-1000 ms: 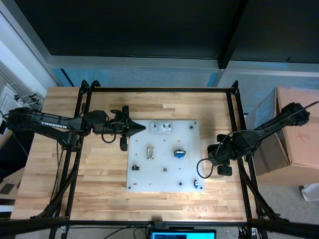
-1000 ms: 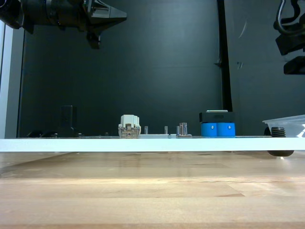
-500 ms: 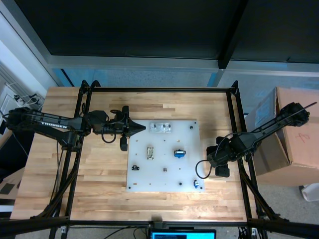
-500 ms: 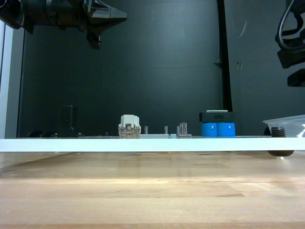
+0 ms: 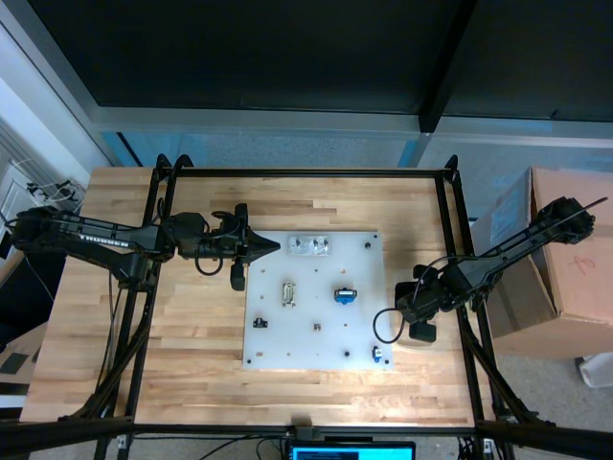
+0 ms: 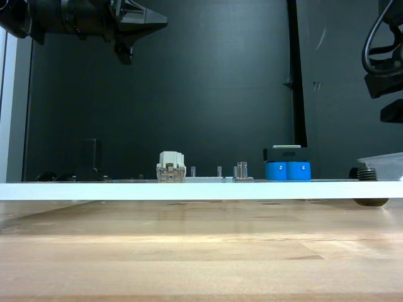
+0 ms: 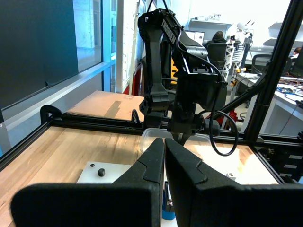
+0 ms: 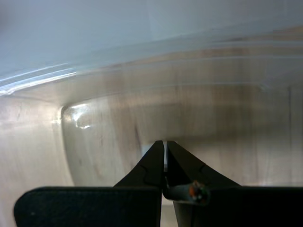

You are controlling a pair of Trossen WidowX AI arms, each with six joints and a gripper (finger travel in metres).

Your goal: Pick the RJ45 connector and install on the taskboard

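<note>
- High view: your left pincer (image 5: pixel 271 246) hangs over the far left corner of the white taskboard (image 5: pixel 311 345), its tips together on nothing. Your right pincer (image 5: pixel 407 309) sits just off the board's right edge and is tipped downward. Its black cable loop (image 5: pixel 381 326) bulges toward the board. On the board you have a blue block (image 5: pixel 345 295), a beige socket (image 5: pixel 287 292) and a metal fitting (image 5: pixel 309 246). A black frame (image 5: pixel 450 220) rings the counter (image 5: pixel 172 364), and the right arm (image 5: pixel 498 251) crosses over its right rail. A cardboard box (image 5: pixel 565 259) stands just past that side.
- Low view: your left pincer (image 6: pixel 160 24) is high above the board's (image 6: pixel 126 190) left part, with nothing under it. The beige socket (image 6: pixel 171 168), the metal fitting (image 6: pixel 241 171) and the blue block (image 6: pixel 288 170) stand in a row along the board. At the right edge, a clear tray (image 6: pixel 384 160) sits below the dark bulk of the right arm (image 6: pixel 385 88).
- Left wrist view: your left pincer's (image 7: pixel 164 146) fingers meet tip to tip. Beyond them the right arm (image 7: pixel 189 94) stands over the clear tray (image 7: pixel 154 134), and a black knob (image 7: pixel 101 172) sits on the board (image 7: pixel 113 175).
- Right wrist view: your right pincer (image 8: pixel 164 143) is clamped on the RJ45 connector (image 8: pixel 189 191). Its short grey stub with coloured wire ends pokes out near the finger roots, and the fingers hide its body. It is held over the clear tray (image 8: pixel 71 132), clear of the board.
</note>
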